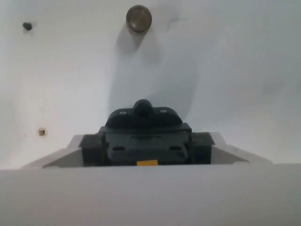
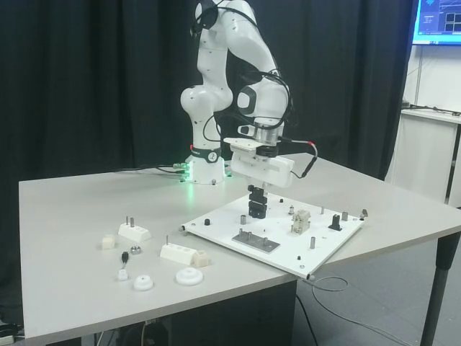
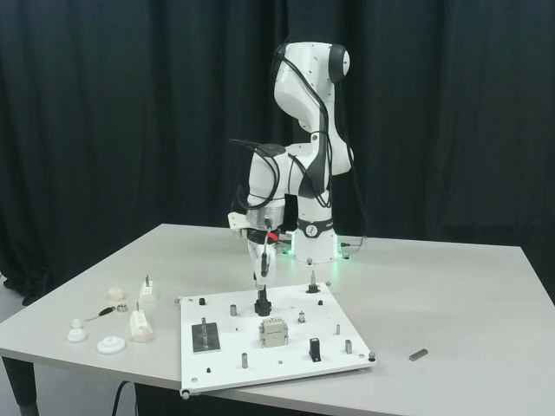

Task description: Insert D-SUB.

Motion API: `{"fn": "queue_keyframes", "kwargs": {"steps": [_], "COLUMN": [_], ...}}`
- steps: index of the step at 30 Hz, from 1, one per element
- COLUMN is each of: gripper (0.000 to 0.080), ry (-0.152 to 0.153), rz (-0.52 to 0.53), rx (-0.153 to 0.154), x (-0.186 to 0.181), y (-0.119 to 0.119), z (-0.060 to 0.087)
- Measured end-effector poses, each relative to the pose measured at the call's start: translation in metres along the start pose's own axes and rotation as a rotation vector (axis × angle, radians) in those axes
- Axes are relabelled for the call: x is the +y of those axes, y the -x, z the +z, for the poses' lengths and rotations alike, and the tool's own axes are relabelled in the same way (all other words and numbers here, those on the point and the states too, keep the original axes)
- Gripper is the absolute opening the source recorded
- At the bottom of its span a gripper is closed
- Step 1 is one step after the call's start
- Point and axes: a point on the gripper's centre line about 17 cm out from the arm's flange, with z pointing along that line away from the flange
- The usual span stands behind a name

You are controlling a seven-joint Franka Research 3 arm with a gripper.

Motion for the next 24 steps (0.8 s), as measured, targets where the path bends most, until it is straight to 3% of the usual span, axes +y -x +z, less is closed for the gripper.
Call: {"fn": "queue_keyframes", "kwargs": {"steps": [24], "gripper": [0.0378], "ry": [-0.002], "rz": [-0.020], "rx": [-0.003], "x": [0.0009], "y": [-0.0010], "z": [0.0010]}}
